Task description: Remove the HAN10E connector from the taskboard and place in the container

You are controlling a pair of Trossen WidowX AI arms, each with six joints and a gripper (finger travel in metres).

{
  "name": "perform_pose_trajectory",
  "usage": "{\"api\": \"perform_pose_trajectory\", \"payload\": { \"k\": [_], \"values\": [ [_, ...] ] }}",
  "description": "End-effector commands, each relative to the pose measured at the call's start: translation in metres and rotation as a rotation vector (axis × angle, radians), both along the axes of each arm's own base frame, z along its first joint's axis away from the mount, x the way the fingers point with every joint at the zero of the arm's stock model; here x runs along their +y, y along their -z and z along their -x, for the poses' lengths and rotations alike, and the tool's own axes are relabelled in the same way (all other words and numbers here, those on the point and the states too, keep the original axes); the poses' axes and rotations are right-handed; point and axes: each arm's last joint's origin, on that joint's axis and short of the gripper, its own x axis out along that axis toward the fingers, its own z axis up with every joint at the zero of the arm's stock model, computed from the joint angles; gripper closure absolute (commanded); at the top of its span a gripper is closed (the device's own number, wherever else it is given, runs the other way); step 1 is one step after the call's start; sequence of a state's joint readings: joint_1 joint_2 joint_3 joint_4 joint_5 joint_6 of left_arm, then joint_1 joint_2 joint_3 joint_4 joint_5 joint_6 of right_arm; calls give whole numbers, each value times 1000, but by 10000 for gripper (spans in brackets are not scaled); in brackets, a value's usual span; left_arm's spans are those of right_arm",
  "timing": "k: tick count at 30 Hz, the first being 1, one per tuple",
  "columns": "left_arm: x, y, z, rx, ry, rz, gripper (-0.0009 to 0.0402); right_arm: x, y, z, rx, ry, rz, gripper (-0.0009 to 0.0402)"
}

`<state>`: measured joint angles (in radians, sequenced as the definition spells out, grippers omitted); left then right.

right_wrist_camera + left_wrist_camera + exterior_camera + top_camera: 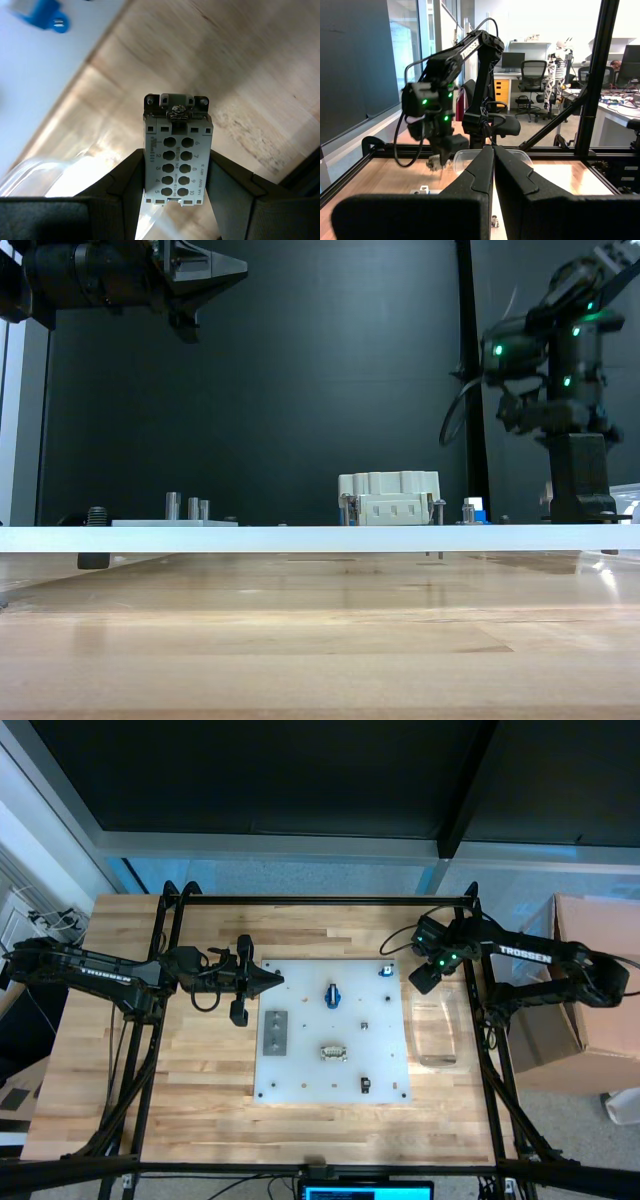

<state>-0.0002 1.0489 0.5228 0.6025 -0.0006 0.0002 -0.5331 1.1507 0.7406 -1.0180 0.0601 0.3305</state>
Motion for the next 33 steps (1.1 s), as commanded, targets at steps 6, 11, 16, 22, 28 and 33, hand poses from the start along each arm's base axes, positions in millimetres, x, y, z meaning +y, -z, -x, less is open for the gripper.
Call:
{"api": "perform_pose_trajectory", "payload": {
  "k": [6,11,16,22,28,33],
  "values": [
    [0,0,0,0,0,0,393,33,-24,-1,-64,-123,19,369],
    [0,0,0,0,0,0,393,60,-27,-3,-68,-263,6,370],
    [0,0,0,0,0,0,393,86,-27,-5,-79,-380,-12,370],
    [0,0,0,0,0,0,393,111,-25,-3,-76,-519,-22,370],
    [0,0,0,0,0,0,393,118,-21,-1,-63,-540,-30,370],
    [0,0,0,0,0,0,393,118,-15,1,-44,-511,-39,368]
  ]
}}
